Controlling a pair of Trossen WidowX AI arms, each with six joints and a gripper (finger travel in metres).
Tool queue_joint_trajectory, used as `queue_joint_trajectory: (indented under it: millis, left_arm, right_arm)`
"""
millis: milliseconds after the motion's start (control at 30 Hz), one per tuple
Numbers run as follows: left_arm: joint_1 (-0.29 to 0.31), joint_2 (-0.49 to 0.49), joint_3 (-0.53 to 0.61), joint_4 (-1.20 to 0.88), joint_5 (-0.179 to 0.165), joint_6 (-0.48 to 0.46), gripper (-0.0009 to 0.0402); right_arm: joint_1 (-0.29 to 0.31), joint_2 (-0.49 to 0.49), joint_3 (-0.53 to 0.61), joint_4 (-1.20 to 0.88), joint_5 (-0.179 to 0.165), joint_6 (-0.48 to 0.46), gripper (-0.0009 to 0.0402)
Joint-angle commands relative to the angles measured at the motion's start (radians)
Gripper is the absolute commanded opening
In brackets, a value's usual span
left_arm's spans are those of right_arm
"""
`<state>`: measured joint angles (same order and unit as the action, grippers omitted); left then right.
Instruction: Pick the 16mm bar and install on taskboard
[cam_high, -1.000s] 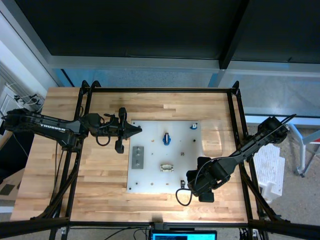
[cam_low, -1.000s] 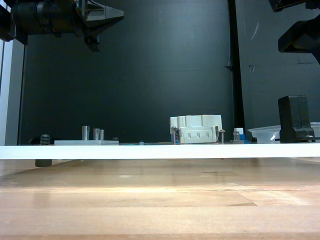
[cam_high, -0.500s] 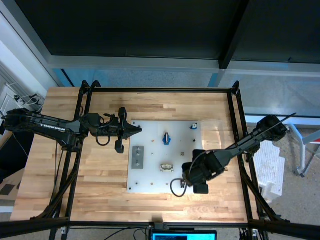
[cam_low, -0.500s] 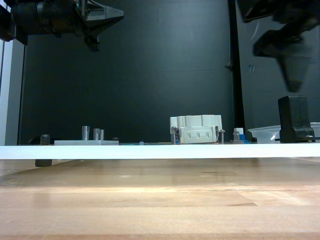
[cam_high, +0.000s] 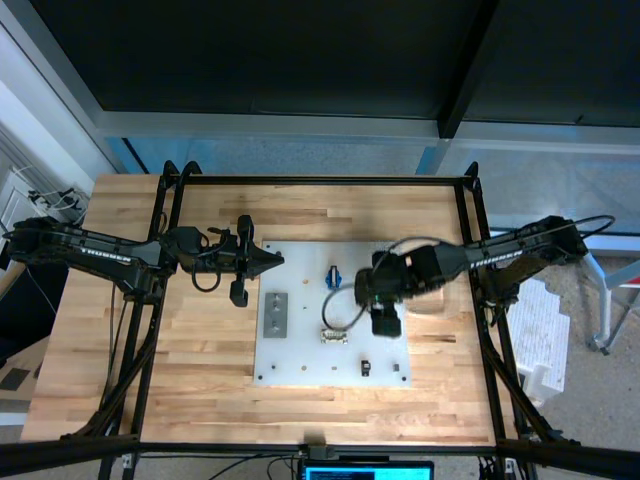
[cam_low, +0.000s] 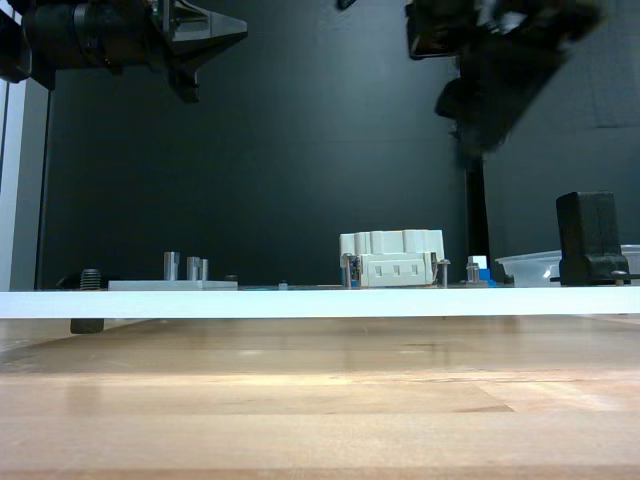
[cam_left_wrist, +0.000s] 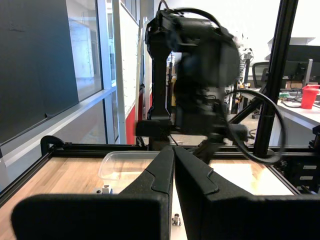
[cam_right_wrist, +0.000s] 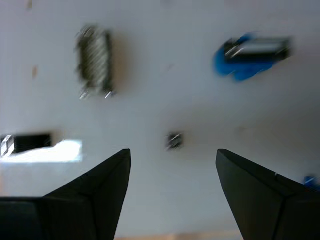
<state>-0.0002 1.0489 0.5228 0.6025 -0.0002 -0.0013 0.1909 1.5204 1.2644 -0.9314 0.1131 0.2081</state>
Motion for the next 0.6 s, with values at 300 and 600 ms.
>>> queue_joint_trajectory:
  millis: [300,600]
  left_arm:
    - [0.000,0.000,0.000,0.000,0.000,0.000,0.0000]
    - [0.000,0.000,0.000,0.000,0.000,0.000,0.0000]
  right_arm:
    - [-0.127,-0.082,-0.003,0.203,-0.014,-0.176,0.0151]
    - [-0.216,-0.182,-0.090,0.459,-0.138,-0.217,0.0053]
